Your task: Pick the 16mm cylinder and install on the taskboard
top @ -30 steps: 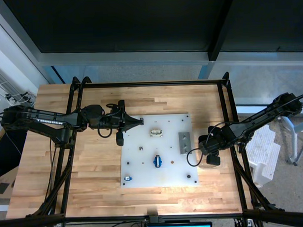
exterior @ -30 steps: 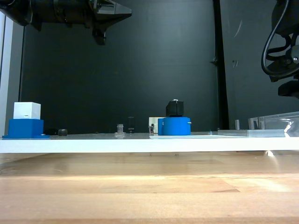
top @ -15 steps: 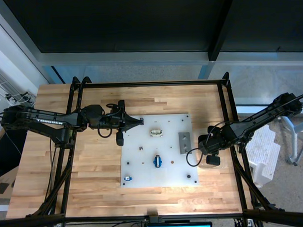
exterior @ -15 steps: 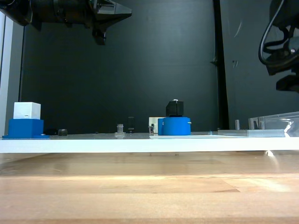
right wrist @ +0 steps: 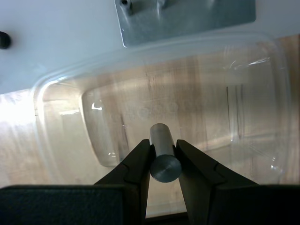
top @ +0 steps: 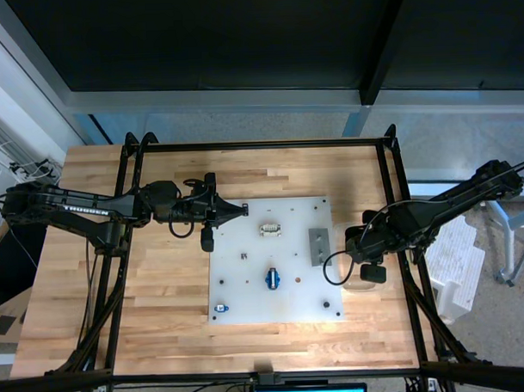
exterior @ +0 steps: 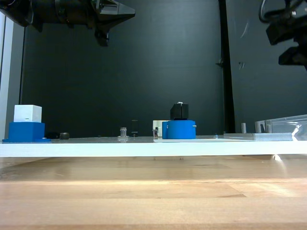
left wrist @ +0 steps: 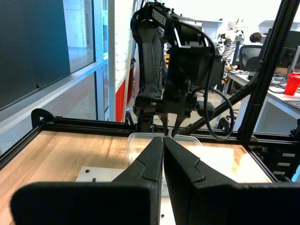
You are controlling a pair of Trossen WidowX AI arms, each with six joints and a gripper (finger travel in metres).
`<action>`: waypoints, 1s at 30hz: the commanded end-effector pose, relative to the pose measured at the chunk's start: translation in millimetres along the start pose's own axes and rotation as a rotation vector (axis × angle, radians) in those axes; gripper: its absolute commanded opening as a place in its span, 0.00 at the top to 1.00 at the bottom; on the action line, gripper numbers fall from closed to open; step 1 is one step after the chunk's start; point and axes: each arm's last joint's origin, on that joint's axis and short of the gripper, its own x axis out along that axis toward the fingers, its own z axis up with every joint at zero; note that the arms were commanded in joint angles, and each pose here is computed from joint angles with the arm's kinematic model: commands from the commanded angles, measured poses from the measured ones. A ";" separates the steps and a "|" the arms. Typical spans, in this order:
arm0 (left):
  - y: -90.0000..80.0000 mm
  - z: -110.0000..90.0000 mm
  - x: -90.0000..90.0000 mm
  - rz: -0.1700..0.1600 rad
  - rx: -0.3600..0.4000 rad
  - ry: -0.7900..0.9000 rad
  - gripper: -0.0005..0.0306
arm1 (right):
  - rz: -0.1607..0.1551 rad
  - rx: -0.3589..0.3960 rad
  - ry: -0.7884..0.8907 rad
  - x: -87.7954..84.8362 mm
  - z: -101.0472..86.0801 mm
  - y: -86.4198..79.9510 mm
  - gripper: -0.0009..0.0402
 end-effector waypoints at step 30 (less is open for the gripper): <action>0.0 0.0 0.1 0.000 0.000 0.000 0.98 | 0.009 -0.026 -0.014 19.5 74.4 44.8 0.96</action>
